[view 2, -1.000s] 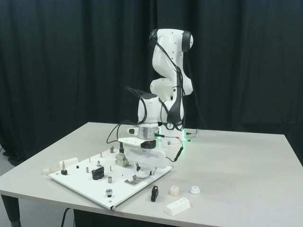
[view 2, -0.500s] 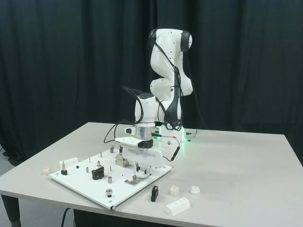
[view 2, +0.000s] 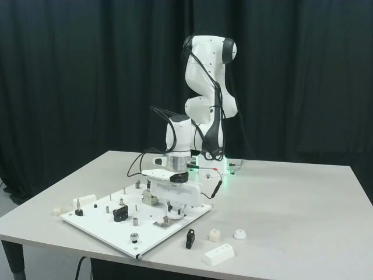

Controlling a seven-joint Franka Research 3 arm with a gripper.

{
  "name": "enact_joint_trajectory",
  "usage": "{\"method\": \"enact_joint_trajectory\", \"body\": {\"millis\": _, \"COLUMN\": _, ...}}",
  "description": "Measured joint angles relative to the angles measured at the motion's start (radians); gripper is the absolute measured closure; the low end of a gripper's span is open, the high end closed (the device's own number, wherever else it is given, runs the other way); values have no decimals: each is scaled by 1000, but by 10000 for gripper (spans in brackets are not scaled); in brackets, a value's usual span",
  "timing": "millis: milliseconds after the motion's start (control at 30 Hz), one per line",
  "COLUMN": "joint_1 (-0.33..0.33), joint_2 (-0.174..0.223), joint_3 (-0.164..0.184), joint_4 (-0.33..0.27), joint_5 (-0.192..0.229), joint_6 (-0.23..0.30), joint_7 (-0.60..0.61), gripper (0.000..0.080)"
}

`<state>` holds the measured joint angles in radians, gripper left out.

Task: Remove large gear.

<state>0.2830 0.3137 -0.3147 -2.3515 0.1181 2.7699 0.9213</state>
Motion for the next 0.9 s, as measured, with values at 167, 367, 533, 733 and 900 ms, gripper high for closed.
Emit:
{"method": "enact_joint_trajectory", "body": {"millis": 167, "joint_1": 0, "joint_2": -15, "joint_3": -3, "joint_4": 3, "joint_5": 0, "joint_6": -23, "joint_7": -23, "gripper": 472}}
{"method": "enact_joint_trajectory", "body": {"millis": 367, "joint_1": 0, "joint_2": -51, "joint_3": -11, "joint_4": 9, "joint_5": -2, "joint_6": -62, "joint_7": -28, "gripper": 472}}
{"method": "enact_joint_trajectory", "body": {"millis": 533, "joint_1": 0, "joint_2": -91, "joint_3": -19, "joint_4": 17, "joint_5": -2, "joint_6": -120, "joint_7": -39, "gripper": 472}}
{"method": "enact_joint_trajectory", "body": {"millis": 733, "joint_1": 0, "joint_2": -129, "joint_3": -25, "joint_4": 28, "joint_5": -11, "joint_6": -184, "joint_7": -41, "gripper": 472}}
{"method": "enact_joint_trajectory", "body": {"millis": 900, "joint_1": 0, "joint_2": -143, "joint_3": -27, "joint_4": 32, "joint_5": -15, "joint_6": -205, "joint_7": -42, "gripper": 472}}
